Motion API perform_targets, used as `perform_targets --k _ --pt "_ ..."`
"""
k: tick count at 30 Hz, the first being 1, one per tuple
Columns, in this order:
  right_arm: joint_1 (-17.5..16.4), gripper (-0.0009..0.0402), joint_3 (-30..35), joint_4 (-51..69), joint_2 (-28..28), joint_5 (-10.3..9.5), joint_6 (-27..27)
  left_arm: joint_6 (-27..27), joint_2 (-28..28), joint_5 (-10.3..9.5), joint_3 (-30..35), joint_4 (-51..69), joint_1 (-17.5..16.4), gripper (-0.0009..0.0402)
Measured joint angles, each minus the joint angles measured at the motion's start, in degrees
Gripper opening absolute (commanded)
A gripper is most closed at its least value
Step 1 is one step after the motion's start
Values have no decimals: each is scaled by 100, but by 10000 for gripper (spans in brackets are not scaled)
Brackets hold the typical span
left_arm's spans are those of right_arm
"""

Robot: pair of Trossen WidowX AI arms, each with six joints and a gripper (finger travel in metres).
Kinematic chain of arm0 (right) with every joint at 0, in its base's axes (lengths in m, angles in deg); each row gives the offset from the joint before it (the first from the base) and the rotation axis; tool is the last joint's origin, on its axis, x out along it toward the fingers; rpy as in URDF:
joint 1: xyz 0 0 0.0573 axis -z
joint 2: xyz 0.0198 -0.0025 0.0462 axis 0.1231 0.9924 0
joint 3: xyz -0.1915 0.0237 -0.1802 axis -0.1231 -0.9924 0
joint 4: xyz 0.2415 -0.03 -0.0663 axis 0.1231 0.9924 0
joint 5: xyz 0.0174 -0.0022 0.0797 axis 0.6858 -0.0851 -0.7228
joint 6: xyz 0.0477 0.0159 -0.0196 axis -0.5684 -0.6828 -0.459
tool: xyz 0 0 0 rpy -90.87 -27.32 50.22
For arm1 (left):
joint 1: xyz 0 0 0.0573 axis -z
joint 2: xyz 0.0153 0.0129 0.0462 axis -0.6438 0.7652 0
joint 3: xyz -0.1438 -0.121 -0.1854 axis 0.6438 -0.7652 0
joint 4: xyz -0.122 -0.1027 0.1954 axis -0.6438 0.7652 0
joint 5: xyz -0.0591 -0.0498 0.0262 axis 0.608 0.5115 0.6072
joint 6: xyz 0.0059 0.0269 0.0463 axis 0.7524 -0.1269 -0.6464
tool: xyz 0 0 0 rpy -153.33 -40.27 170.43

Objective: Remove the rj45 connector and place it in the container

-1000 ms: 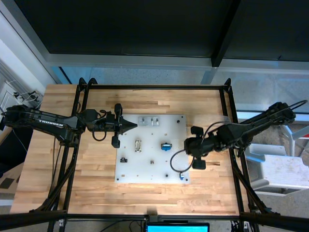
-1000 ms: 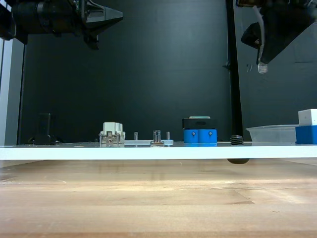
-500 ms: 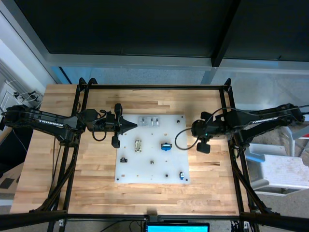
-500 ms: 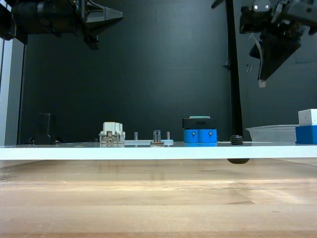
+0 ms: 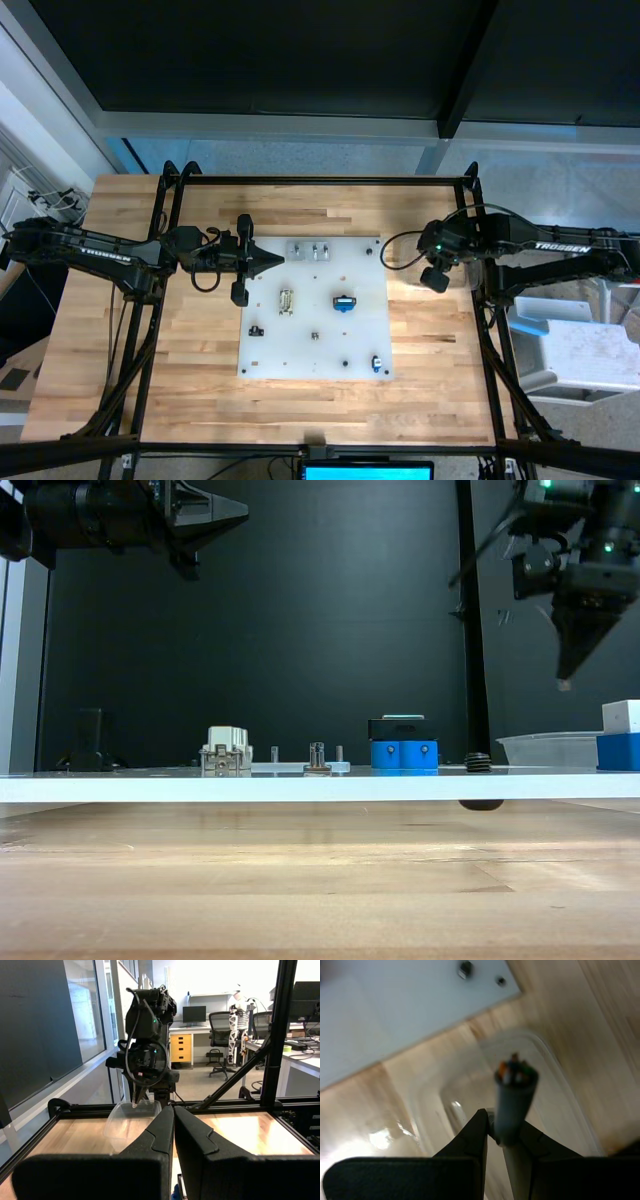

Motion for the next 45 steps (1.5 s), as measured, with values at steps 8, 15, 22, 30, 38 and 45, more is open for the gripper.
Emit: perform_targets --k 8,15,22,30,38,45 --pt "341 0 -269 404 -247 2 -129 0 0 -2 0 -2 0 0" --pt "417 26 -356 623 -302 48 -350 0 0 -2 0 -2 0 0" --pt "417 98 -361 754 -299 50 -522 0 0 0 0 -2 0 0" --pt "417 170 -361 774 -295 50 -673 0 0 0 0 0 0 0" --pt "417 208 -361 787 -295 50 -782 0 0 -2 0 -2 0 0" --pt "415 212 -361 833 -295 50 -813 0 0 0 0 0 0 0"
